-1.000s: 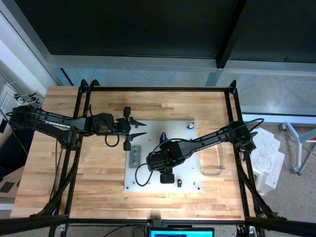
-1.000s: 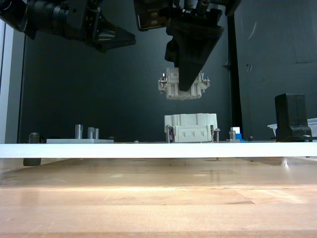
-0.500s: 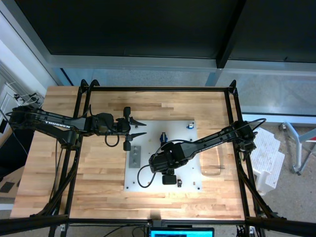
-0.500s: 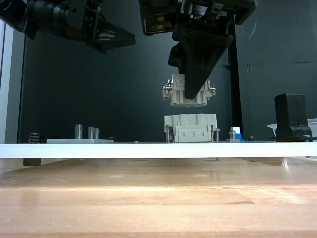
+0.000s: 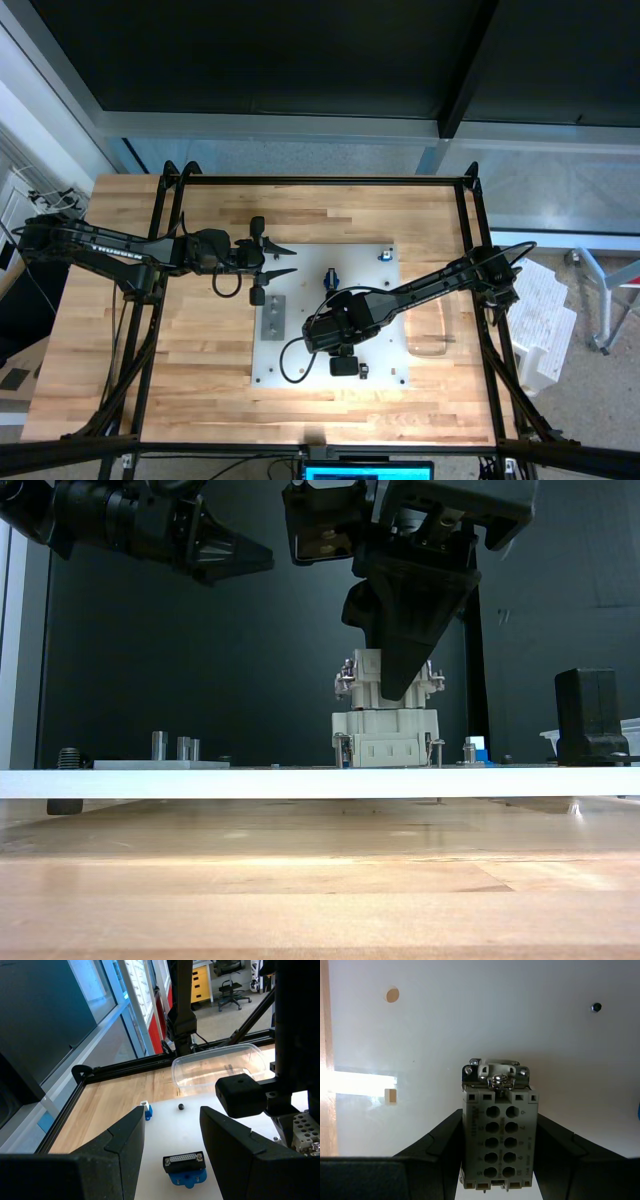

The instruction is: Pick the HAN10E connector and install on the hub

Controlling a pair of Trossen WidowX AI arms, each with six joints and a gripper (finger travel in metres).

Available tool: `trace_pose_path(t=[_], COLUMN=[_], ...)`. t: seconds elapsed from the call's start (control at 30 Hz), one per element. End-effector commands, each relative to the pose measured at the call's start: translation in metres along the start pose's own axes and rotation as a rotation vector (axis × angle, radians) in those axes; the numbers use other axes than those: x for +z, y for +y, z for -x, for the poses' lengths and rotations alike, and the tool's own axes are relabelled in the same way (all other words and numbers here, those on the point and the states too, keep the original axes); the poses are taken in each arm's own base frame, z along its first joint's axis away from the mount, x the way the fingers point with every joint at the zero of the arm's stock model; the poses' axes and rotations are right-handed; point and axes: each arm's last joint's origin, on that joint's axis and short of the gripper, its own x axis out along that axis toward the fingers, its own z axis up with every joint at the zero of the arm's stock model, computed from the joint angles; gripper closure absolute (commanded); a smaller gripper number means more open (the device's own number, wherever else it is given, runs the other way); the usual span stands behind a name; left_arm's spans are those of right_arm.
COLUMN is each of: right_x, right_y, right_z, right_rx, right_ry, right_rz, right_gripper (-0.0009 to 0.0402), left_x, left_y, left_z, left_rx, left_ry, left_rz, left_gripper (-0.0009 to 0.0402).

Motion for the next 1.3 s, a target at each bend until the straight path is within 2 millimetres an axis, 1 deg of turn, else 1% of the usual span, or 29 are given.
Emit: trace_pose_path(t=[0.03,0.83,1.3], right_x=[0.0002,0.0004,-0.0009], right_y=[0.0000,-0.0055,0.0020], right_z=[-0.0008,-0.0036,-0.0033], right_rx=[0.000,-0.013,-0.006], right_ry=[-0.002,-0.002,-0.010], right_rz=[0.004,0.021,0.036], right_gripper=[0.0277,0.0277,0.0277], left_x=[0.0000,0.0000,0.0000], left_y=[0.0001,0.0001,0.0001], left_z=[0.0000,0.0000,0.0000], left_rx=[0.000,0.000,0.000], left_ry=[0.000,0.000,0.000], left_rz=[0.000,0.000,0.000], left_gripper=[0.0246,0.0243,0.0243])
